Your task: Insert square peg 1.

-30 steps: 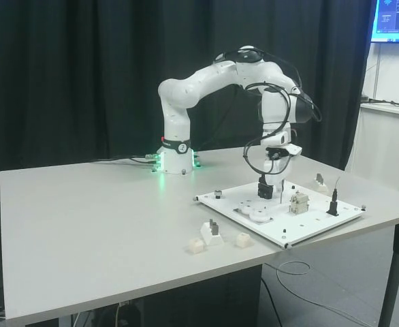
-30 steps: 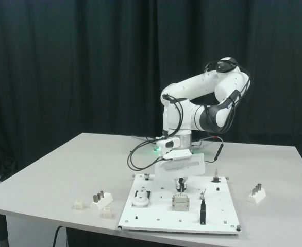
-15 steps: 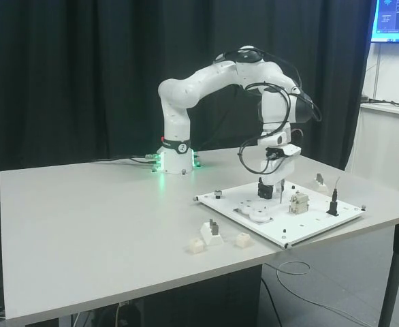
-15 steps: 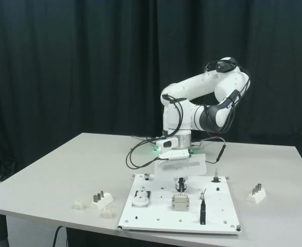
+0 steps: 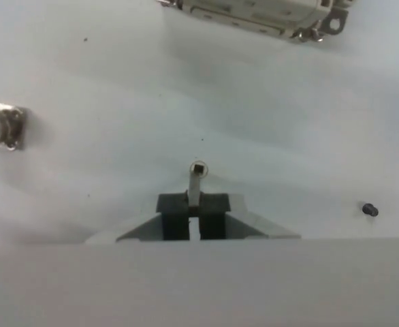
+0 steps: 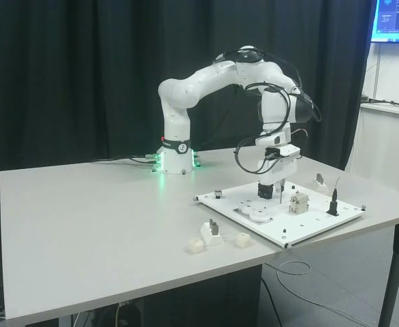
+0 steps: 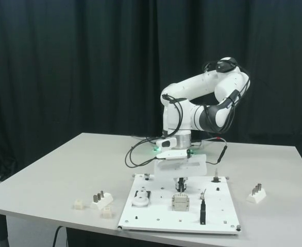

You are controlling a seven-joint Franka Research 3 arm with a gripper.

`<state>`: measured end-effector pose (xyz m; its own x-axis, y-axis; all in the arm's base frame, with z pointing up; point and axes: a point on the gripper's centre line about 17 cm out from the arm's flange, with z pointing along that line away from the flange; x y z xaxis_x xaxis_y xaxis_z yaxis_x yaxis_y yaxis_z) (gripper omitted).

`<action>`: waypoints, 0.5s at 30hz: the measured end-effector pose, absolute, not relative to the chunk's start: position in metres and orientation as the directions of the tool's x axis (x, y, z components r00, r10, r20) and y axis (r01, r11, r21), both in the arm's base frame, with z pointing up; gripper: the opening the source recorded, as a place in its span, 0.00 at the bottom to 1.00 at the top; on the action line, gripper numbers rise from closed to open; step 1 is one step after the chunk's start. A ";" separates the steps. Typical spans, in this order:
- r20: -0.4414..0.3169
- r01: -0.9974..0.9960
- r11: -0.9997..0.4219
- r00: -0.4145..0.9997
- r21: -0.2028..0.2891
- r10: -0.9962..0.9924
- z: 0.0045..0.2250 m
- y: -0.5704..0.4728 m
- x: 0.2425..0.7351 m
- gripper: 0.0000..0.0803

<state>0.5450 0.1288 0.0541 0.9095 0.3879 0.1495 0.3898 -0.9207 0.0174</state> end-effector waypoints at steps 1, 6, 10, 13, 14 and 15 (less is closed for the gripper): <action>0.150 0.386 -0.923 0.911 0.017 0.384 0.054 0.129 0.545 0.04; 0.152 0.352 -0.936 0.924 0.015 0.350 0.054 0.128 0.546 0.04; 0.155 0.321 -0.947 0.935 0.011 0.319 0.054 0.128 0.546 0.04; 0.157 0.299 -0.954 0.942 0.010 0.296 0.054 0.127 0.547 0.04; 0.158 0.291 -0.957 0.944 0.009 0.289 0.054 0.127 0.547 0.04; 0.159 0.285 -0.958 0.946 0.009 0.283 0.054 0.127 0.548 0.04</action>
<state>0.5476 0.1270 0.0540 0.9459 0.2832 0.1586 0.2854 -0.9584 0.0090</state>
